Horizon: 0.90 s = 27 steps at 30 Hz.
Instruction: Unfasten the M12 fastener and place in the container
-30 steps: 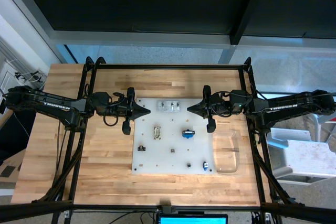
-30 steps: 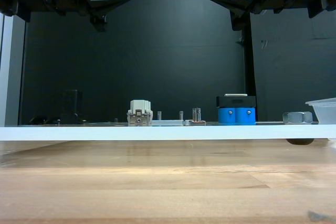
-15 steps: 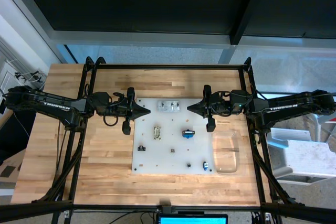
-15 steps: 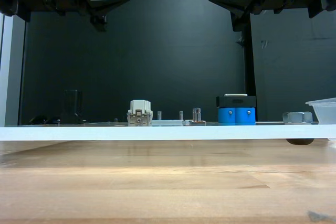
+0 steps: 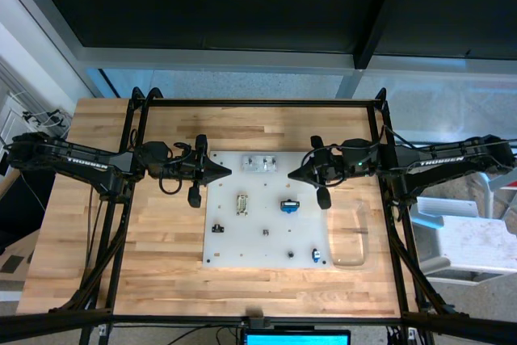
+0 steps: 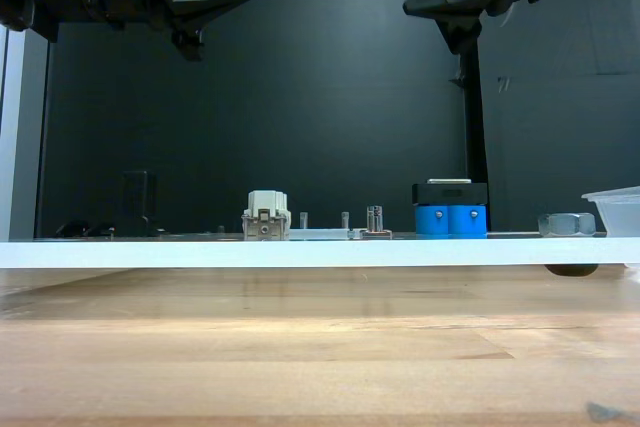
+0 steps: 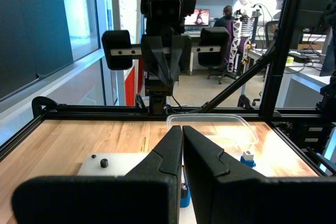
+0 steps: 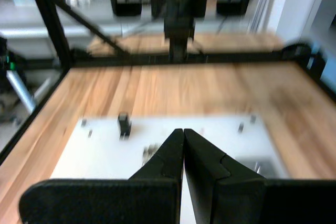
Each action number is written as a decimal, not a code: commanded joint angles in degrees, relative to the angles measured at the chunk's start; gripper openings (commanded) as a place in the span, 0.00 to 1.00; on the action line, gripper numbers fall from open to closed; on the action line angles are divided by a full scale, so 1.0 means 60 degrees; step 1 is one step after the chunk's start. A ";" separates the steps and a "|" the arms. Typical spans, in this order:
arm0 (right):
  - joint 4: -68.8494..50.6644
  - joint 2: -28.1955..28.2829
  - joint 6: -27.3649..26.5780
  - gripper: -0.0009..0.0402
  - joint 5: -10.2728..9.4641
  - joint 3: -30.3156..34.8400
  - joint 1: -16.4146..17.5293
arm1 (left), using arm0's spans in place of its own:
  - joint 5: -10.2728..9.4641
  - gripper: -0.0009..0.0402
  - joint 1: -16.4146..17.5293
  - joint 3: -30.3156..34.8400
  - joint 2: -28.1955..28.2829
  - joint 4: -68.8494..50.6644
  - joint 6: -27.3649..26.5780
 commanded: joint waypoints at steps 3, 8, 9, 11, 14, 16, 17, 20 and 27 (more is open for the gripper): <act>-0.2357 0.0889 0.0685 0.02 0.0699 0.1231 0.0696 | 0.0004 0.02 0.0000 0.0000 0.0000 0.0000 0.0000; -0.4036 0.1909 0.1887 0.02 0.0721 0.2415 0.1257 | 0.0004 0.02 0.0000 0.0000 0.0000 0.0000 0.0000; -0.4335 0.2124 0.2109 0.02 0.0765 0.2645 0.1366 | 0.0004 0.02 0.0000 0.0000 0.0000 0.0000 0.0000; -0.4940 0.2532 0.2568 0.02 0.0980 0.3096 0.1588 | 0.0004 0.02 0.0000 0.0000 0.0000 0.0000 0.0000; -0.5763 0.3144 0.3111 0.02 0.1169 0.3778 0.1891 | 0.0004 0.02 0.0004 0.0000 0.0000 0.0000 0.0000; -0.6262 0.3548 0.3526 0.02 0.1184 0.4237 0.2080 | 0.0004 0.02 0.0000 0.0000 0.0000 0.0000 0.0000; -0.6488 0.3767 0.3716 0.02 0.1184 0.4473 0.2160 | 0.0004 0.02 0.0004 0.0000 0.0000 0.0000 0.0000; -0.7216 0.4393 0.4266 0.02 0.1184 0.5202 0.2430 | 0.0004 0.02 0.0004 0.0000 0.0000 0.0000 0.0000; -0.8994 0.5788 0.5515 0.02 0.1166 0.6907 0.2849 | 0.0004 0.02 0.0004 0.0000 0.0000 0.0000 0.0000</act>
